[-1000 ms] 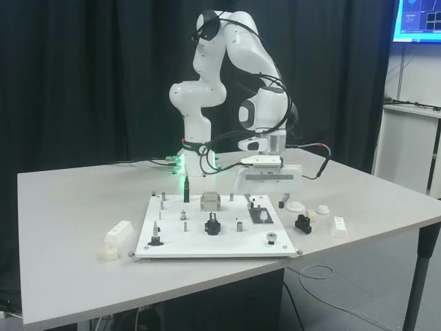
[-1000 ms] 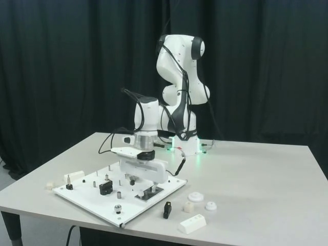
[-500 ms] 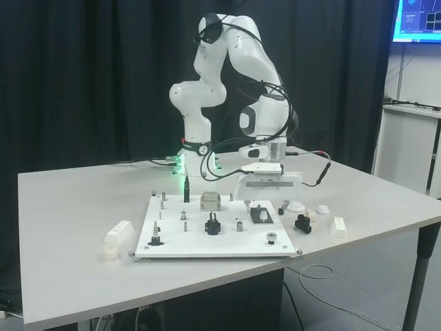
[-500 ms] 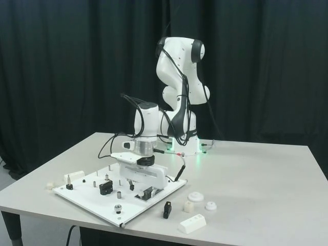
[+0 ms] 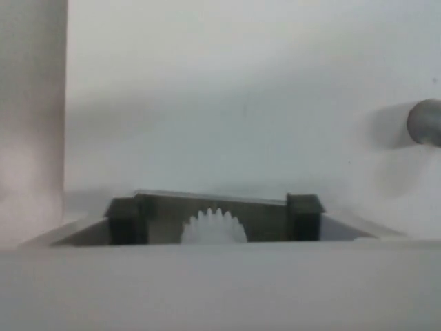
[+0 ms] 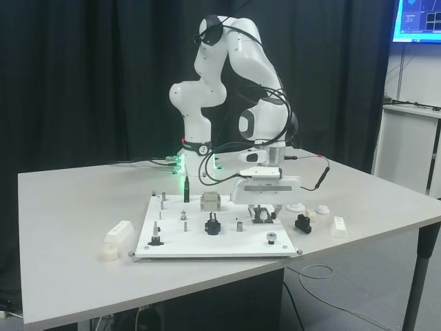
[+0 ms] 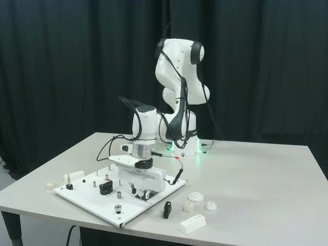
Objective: Remove small gear.
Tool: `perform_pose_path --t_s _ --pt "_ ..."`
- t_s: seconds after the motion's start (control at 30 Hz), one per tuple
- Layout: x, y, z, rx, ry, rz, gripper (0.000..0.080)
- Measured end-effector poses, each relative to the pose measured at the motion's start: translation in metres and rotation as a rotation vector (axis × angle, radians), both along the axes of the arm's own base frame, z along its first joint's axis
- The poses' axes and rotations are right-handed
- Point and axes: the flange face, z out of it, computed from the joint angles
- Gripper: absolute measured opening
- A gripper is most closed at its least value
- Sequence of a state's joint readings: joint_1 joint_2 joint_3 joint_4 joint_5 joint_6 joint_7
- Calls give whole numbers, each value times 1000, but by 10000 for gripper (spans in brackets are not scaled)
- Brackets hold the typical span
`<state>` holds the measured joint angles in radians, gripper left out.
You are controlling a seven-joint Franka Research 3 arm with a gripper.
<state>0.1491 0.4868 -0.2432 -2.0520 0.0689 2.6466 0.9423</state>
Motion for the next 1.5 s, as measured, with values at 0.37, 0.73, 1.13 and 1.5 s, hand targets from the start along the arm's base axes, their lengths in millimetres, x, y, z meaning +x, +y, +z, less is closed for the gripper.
perform_pose_path --t_s 0.37,0.73,1.13,1.5 --pt "1 -1 0 7 0 -9 336" --pt "1 -2 0 16 2 -20 201" --pt "3 -3 2 25 9 -24 201" --pt "6 -5 12 29 20 -18 199"
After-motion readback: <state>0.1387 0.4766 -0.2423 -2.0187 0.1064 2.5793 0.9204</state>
